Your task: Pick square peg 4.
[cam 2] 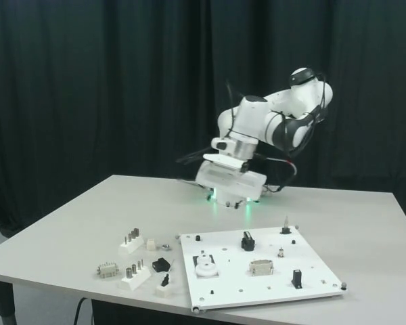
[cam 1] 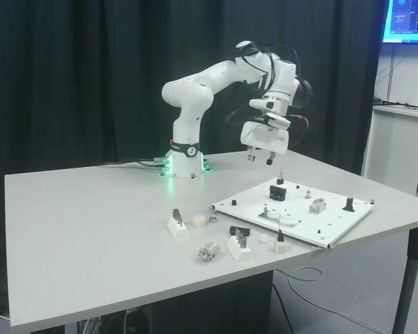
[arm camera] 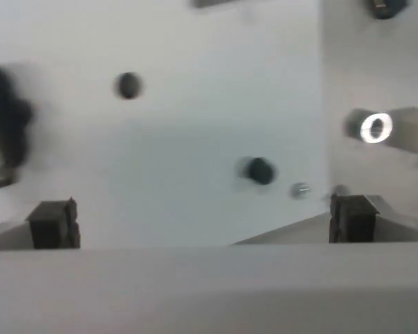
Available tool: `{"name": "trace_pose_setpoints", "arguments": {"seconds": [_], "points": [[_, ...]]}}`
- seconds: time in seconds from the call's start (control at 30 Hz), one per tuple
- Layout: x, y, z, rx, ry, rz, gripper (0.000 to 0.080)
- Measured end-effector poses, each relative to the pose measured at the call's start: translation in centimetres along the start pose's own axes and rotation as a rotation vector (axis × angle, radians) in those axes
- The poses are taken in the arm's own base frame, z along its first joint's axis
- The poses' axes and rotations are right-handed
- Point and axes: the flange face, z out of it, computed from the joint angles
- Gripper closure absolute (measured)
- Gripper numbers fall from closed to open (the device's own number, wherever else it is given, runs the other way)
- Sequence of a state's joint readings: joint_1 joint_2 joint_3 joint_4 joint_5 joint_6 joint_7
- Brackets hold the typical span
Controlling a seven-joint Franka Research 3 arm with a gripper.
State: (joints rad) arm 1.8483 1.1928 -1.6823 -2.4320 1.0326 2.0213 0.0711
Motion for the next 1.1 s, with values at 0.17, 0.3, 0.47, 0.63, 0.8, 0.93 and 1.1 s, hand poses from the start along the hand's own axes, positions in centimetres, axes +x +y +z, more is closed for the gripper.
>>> {"name": "trace_pose_setpoints", "arguments": {"seconds": [0.17, 0.3, 0.47, 0.63, 0.8, 0.93, 1.1], "points": [[2.3, 2.3, 0.9, -0.004, 0.002, 0.002, 0.0003], [4.1, 4.4, 1.7, -0.007, -0.005, 0.003, 0.0003], [5.9, 6.9, 2.9, -0.003, -0.014, 0.008, 0.0003], [7.4, 9.3, 4.1, 0.005, -0.023, 0.014, 0.0003], [8.6, 11.4, 5.2, 0.02, -0.03, 0.02, 0.0003], [9.4, 13.0, 6.2, 0.03, -0.038, 0.034, 0.0003], [10.2, 14.9, 7.4, 0.044, -0.046, 0.072, 0.0003]]}}
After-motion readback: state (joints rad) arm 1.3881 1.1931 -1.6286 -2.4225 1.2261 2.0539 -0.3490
